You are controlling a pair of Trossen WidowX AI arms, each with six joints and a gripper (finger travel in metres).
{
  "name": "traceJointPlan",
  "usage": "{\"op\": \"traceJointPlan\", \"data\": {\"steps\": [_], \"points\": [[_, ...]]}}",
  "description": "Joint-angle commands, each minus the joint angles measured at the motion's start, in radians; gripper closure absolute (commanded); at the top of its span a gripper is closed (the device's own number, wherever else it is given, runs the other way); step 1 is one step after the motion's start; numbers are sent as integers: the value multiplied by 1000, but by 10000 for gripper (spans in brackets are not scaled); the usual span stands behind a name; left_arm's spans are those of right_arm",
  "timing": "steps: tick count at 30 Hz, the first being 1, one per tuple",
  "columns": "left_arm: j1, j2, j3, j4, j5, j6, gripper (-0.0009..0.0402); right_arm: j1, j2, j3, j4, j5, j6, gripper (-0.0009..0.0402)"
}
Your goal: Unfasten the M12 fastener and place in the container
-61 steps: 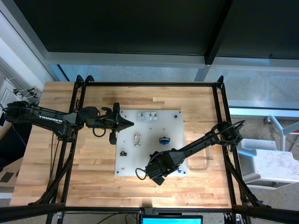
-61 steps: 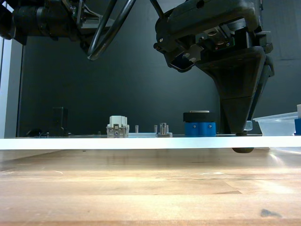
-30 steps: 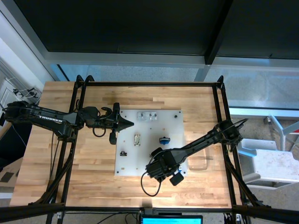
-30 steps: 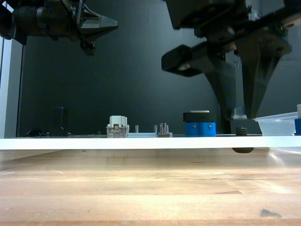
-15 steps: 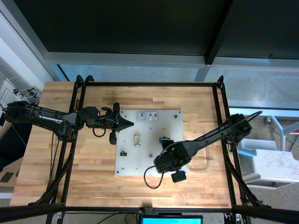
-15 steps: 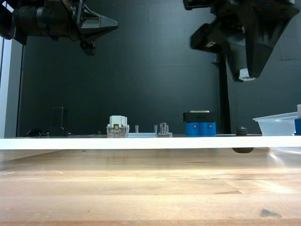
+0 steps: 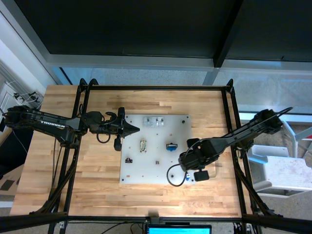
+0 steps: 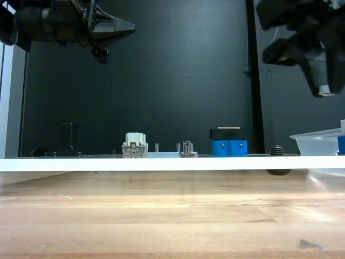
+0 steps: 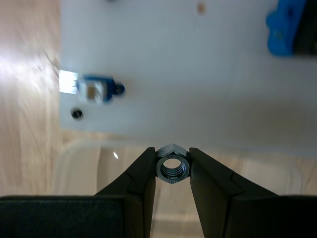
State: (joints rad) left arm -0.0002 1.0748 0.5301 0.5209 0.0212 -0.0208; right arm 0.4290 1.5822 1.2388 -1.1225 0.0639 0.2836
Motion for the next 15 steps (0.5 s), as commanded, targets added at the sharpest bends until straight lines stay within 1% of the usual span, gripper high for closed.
{"op": "traceJointPlan", "data": {"steps": [1,9,15], "points": [[0,0,0,0,0,0,393,0,-56,-68,3,-3,27,389],[0,0,0,0,0,0,393,2,-167,-207,10,-4,50,389],[0,0,0,0,0,0,393,5,-219,-276,24,-5,74,389]]}}
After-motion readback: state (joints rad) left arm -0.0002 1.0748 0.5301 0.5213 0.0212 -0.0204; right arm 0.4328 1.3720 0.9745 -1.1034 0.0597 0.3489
